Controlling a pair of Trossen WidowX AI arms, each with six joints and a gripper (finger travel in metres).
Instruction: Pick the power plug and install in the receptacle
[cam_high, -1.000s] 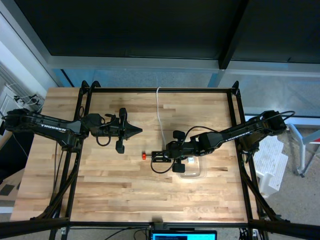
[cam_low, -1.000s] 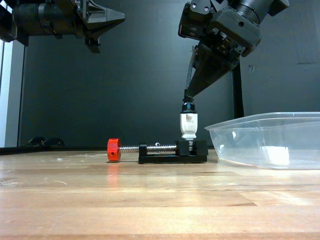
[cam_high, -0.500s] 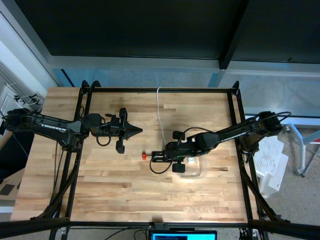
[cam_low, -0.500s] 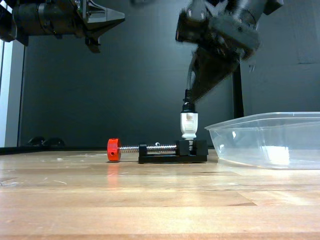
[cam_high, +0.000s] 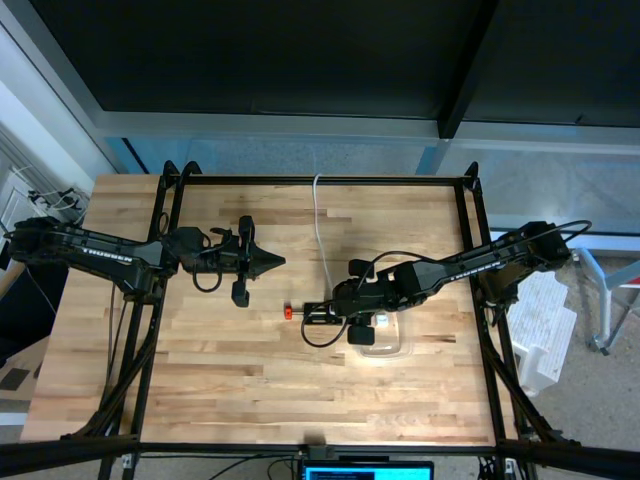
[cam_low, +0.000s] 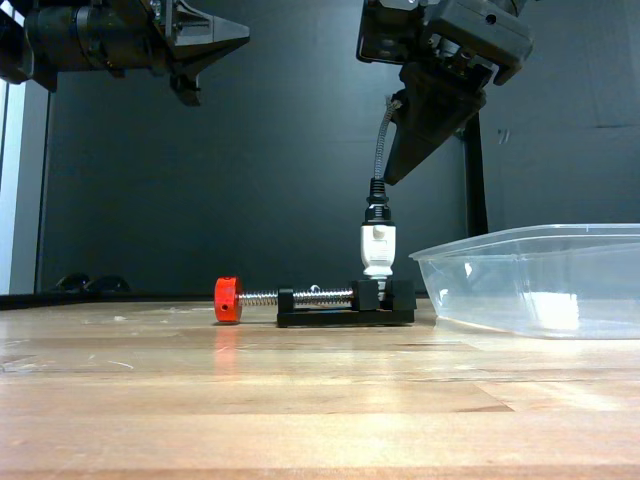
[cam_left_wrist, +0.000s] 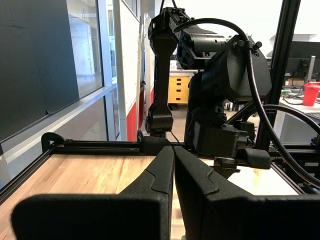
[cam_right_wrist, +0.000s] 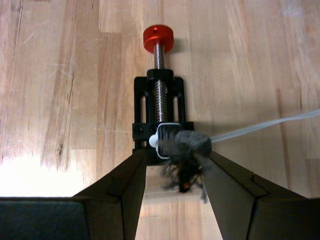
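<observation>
Power plug (cam_low: 378, 207): seated upright in the top of the receptacle (cam_low: 378, 250). Its wire tail (cam_low: 380, 140) rises alongside the right gripper.
Receptacle mount: black clamp block (cam_low: 345, 300) lying on the table (cam_high: 230, 370), with its red knob (cam_low: 228, 299) pointing toward the left arm. A white cable (cam_high: 320, 225) runs off to the table's far edge.
Open room: bare wood lies left of the clamp and on its near side. The tray wall stands just beside it on the right.
Right gripper (cam_low: 392, 176): tips just above the plug, fingers (cam_right_wrist: 125, 185) spread, nothing clamped. Contact with the wire tail cannot be told.
Left gripper (cam_low: 238, 38): high over the table, well apart to the left, fingers pressed together, empty.
Clear tray (cam_low: 540, 280): a pale patch shows through the wall; what it is cannot be told.
</observation>
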